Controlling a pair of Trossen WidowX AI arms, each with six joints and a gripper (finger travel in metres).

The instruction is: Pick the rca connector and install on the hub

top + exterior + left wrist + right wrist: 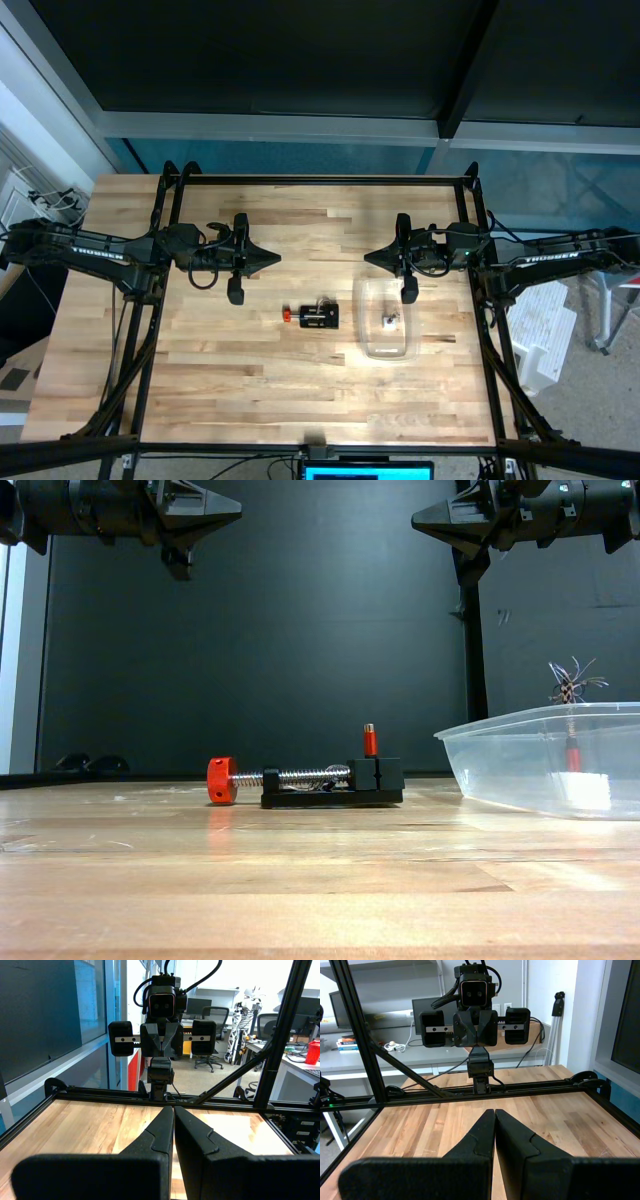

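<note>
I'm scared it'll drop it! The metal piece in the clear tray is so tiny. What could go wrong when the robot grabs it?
The rca connector is tiny and lies inside the clear tray, so the right gripper, shut and raised near the tray, might bump a wall or lose its grip. The hub is small, so pushing the piece in could slide it. The left gripper, also shut, hangs raised left of the hub.
</note>
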